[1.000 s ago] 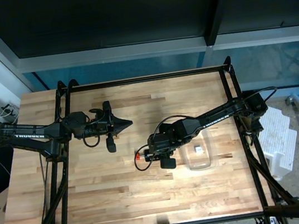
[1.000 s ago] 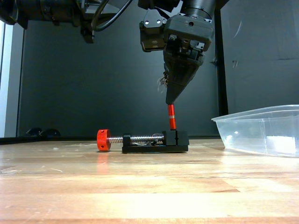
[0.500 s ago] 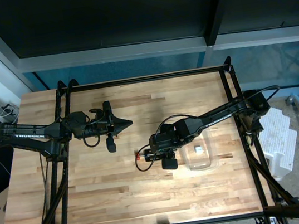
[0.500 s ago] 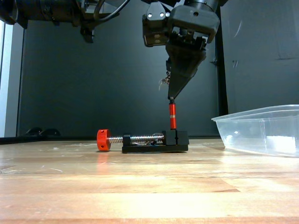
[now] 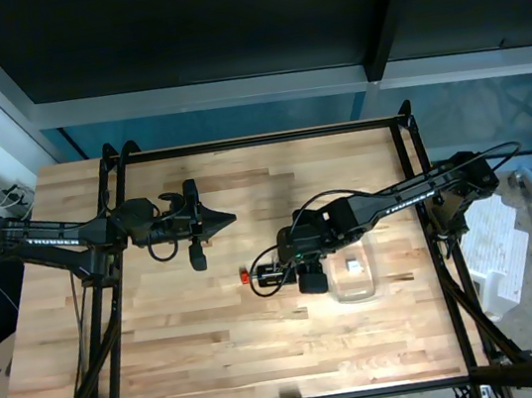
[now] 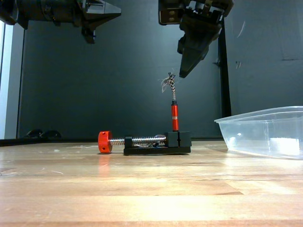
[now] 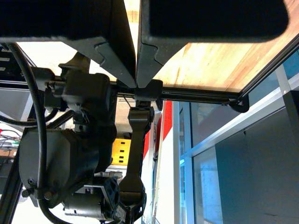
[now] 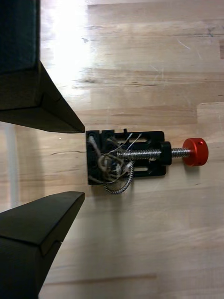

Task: Pick the rca connector and install on the hub

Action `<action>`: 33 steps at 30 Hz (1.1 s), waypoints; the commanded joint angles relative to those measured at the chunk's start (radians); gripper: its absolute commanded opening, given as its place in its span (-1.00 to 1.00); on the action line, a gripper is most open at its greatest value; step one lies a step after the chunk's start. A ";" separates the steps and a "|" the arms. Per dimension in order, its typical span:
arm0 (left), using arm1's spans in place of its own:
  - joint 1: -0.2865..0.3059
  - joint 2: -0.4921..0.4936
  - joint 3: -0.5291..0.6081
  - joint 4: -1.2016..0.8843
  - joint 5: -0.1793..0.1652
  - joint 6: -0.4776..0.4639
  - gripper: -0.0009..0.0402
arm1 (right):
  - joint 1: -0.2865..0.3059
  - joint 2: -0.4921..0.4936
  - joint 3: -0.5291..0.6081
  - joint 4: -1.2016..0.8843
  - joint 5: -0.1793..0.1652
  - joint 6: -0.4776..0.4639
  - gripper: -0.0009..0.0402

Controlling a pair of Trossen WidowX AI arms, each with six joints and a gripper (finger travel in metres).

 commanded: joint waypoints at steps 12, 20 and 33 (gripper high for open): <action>0.000 0.000 0.000 0.000 0.000 0.000 -0.96 | -0.040 -0.253 -0.239 0.275 0.002 -0.063 -0.41; 0.000 0.000 0.000 0.000 0.000 0.000 -0.96 | -0.098 -0.486 -0.477 0.618 0.008 -0.107 -0.80; 0.000 0.000 0.000 0.000 0.000 0.000 -0.96 | -0.156 -0.705 -0.722 1.051 -0.002 -0.155 -0.95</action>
